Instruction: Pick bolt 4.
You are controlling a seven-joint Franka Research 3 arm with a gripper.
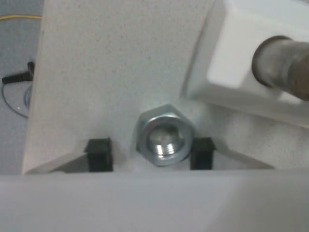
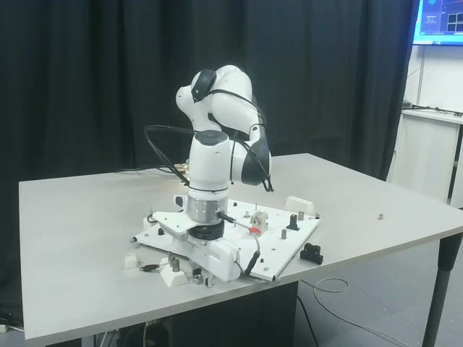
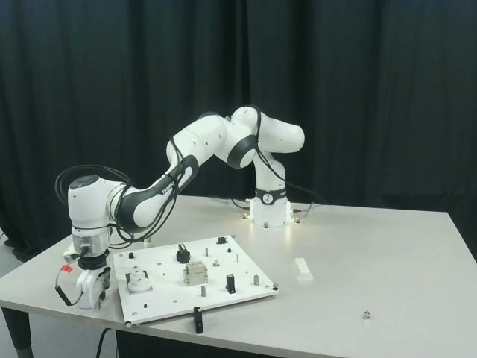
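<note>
In the wrist view a grey hex-headed bolt (image 1: 163, 139) stands upright in the white board (image 1: 96, 72), straight below the hand. My gripper (image 1: 150, 154) is open around it. One black fingertip (image 1: 203, 153) is almost against the hex head, and the other fingertip (image 1: 99, 154) stands a clear gap away. From the room views the gripper (image 2: 194, 269) (image 3: 92, 286) hangs low at the board's corner farthest from the arm's base, and the hand hides the bolt there.
A white block (image 1: 241, 58) with a grey cylinder (image 1: 285, 65) sits close beside the bolt. The board (image 3: 171, 291) carries several small fixtures. On the table lie a black connector (image 3: 198, 319), a small white block (image 3: 302, 268) and a loose bolt (image 3: 365, 314).
</note>
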